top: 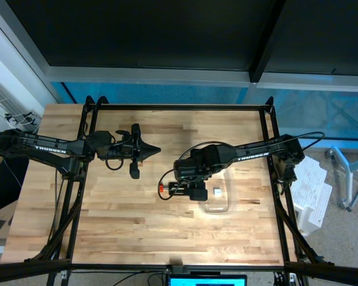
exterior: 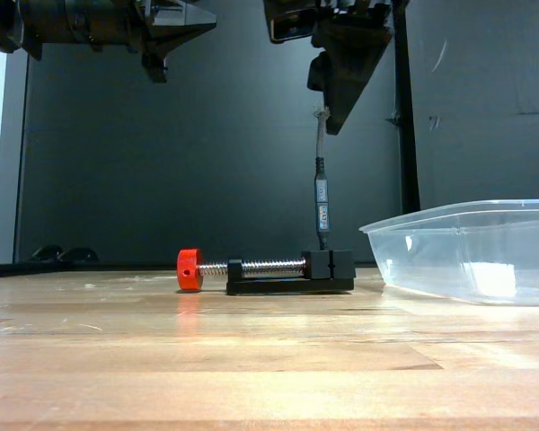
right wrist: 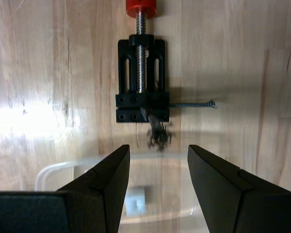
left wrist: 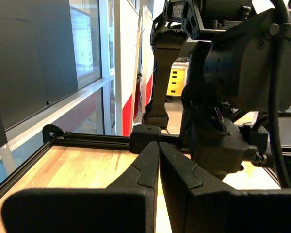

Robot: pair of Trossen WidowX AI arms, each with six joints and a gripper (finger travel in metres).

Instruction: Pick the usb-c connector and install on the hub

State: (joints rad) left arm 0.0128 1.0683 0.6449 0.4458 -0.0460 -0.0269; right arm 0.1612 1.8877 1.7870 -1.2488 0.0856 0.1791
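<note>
right tool (right wrist: 157,148) spread wide above hub (right wrist: 128,109) | left tool (left wrist: 158,145) closed, parked aside | usb-c connector (exterior: 322,215) — likely light, slim, stiff — pinch low on body

Wooden table (exterior: 251,359) holds 1 black hub (exterior: 289,272) with red knob; 1 clear tray (exterior: 467,256) just beside hub.

The black hub (exterior: 328,266) is showing a bright red knob (exterior: 189,269) and a shiny silver screw (exterior: 268,267) on the light brown, stripy wooden worktop (top: 137,232), the see-through tray (exterior: 449,215) is holding a white block (top: 217,192), and the left claw (top: 157,150) by the left side and the right claw (right wrist: 157,151) over the hub are looking black.
</note>
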